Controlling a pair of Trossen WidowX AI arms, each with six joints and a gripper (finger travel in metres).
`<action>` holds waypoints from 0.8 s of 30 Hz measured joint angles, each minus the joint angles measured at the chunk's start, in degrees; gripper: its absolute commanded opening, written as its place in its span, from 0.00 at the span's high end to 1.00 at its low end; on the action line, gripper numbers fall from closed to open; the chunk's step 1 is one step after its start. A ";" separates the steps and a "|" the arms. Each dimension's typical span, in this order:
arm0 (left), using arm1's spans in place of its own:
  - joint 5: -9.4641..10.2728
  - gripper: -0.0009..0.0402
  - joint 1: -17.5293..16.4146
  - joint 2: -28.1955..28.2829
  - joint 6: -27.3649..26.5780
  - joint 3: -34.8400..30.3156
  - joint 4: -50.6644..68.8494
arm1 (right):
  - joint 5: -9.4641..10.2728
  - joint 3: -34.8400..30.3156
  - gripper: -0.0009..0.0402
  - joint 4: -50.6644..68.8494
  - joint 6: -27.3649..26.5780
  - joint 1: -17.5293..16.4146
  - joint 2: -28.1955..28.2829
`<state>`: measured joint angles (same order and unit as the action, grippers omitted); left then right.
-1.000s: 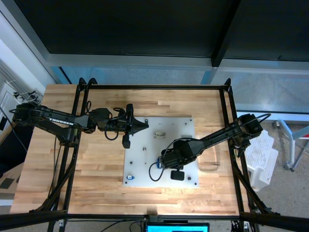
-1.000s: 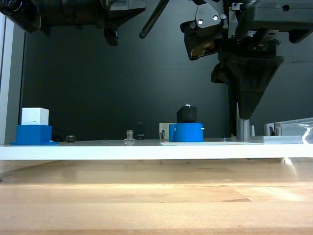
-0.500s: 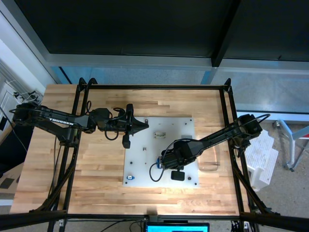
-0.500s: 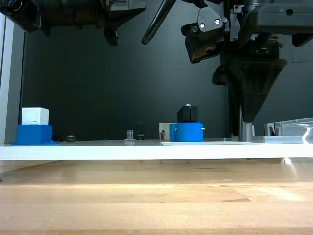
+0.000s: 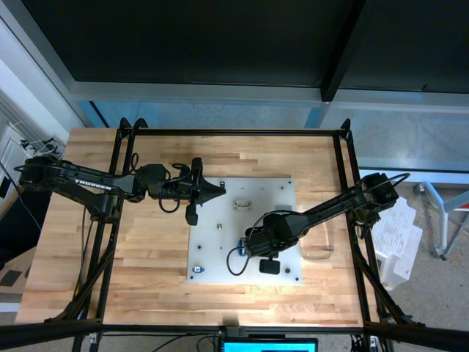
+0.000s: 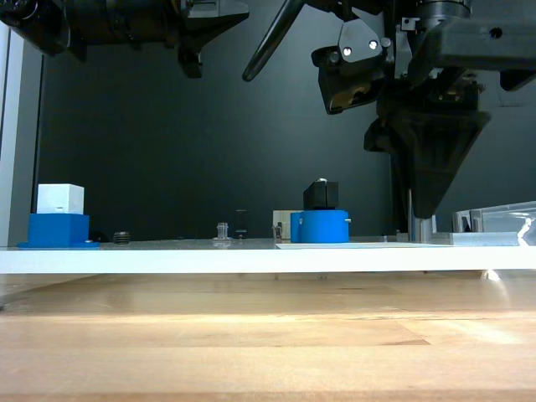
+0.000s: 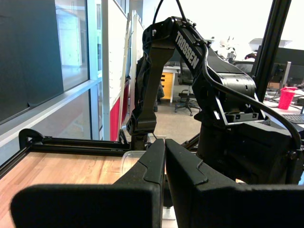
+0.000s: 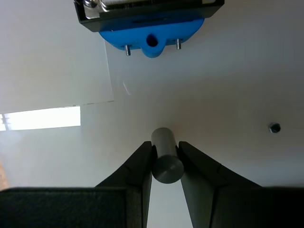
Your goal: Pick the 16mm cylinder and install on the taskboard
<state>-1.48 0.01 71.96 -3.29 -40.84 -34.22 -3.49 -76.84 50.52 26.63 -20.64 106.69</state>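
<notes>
Wooden worktop [image 5: 146, 242] is carrying the white taskboard [image 5: 220, 257]. Left pincer [image 5: 217, 189] is hovering at the board's far-left edge, fingers pressed together on nothing. Right pincer [image 8: 165, 151] is pointing down over the board's middle, clenching the upright 16mm cylinder [image 8: 166, 160] near a blue fitting [image 8: 151, 35], with the cylinder's lower end meeting the board.
</notes>
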 measured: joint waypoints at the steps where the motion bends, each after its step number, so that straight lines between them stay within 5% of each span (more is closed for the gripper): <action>1: 0.00 0.98 0.00 0.00 0.00 -0.02 0.00 | 0.00 0.17 0.95 -0.33 0.00 0.00 0.11; 16: 0.00 0.98 0.00 0.00 0.00 -0.02 0.04 | 0.09 0.35 0.94 -2.19 -0.11 0.00 1.46; 24: 0.00 0.98 0.00 0.00 0.00 -0.02 0.07 | -0.96 0.33 0.72 -2.51 -0.15 -0.04 1.46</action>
<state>-1.48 0.01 71.96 -3.29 -40.86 -34.15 -4.45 -76.51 48.01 26.48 -20.69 108.16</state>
